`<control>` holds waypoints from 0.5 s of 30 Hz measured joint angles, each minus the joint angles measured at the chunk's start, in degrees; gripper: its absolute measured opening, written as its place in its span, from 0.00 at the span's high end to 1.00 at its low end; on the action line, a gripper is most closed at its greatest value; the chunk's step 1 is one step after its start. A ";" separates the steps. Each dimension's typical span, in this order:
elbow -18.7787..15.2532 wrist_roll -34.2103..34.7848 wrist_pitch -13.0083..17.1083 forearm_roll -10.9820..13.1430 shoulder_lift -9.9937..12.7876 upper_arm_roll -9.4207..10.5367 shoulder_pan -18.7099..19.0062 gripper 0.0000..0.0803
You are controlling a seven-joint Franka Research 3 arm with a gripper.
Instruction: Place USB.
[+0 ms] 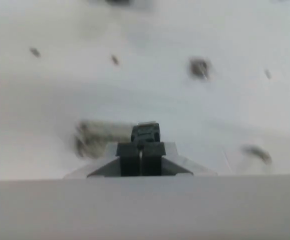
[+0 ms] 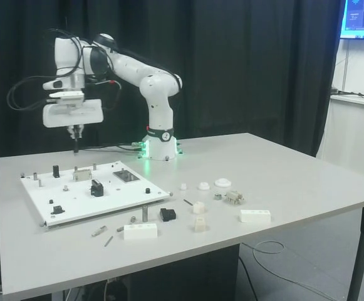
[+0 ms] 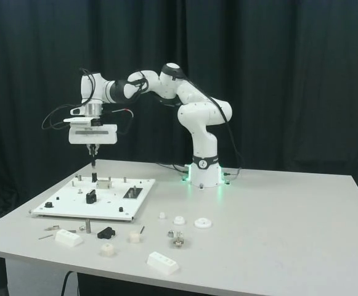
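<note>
My gripper (image 2: 75, 135) hangs high above the far side of the white board (image 2: 116, 195), also seen as the gripper (image 3: 92, 152) over the board (image 3: 108, 206). It is shut on a small black USB plug (image 1: 145, 133), which sticks down from the fingertips (image 1: 130, 156). The same USB plug (image 2: 76, 147) is a thin dark piece well above the board, touching nothing. In the wrist view, a blurred grey fitting (image 1: 97, 137) lies on the board (image 1: 159, 90) just beside the plug's tip.
On the board stand black fittings (image 2: 96, 187), a grey block (image 2: 81, 175), a dark recess (image 2: 128, 177) and several pegs. In front of it on the table lie white blocks (image 2: 140, 231), a black part (image 2: 166, 214), white gears (image 2: 222, 182) and a connector (image 2: 233, 197).
</note>
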 joint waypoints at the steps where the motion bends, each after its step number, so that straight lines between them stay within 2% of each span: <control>1: -0.50 0.45 0.58 0.36 0.03 0.00 0.39 0.99; 8: -4.90 4.94 4.75 1.82 0.28 -0.01 3.57 0.99; 15: -10.10 11.77 8.97 2.24 0.62 -0.07 8.21 0.99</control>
